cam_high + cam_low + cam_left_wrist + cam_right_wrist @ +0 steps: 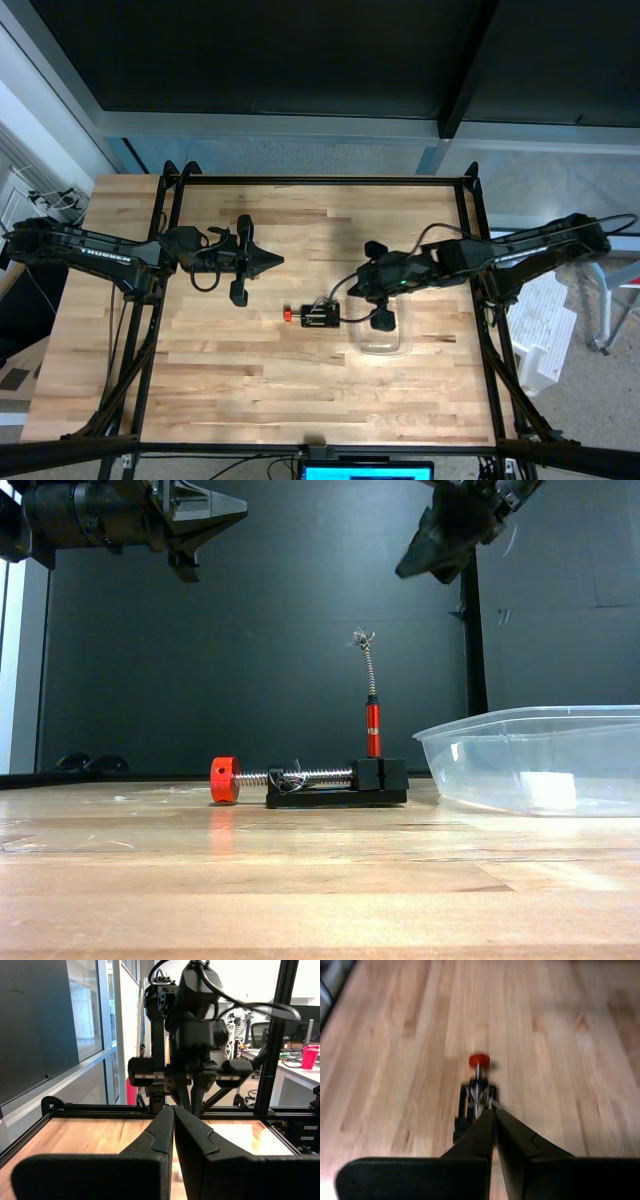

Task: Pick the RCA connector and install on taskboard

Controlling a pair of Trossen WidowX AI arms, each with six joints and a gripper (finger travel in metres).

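The right gripper (494, 1112) hovers over the taskboard (464, 1110), jaws pressed together. The left gripper (272, 261) hangs well apart above the desk (250, 400), jaws likewise closed.

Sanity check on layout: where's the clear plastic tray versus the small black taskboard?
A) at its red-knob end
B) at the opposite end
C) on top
B: the clear plastic tray sits at the end of the small black taskboard away from its red knob. The right gripper hangs above the board, and the left gripper is high over the table, left of it.
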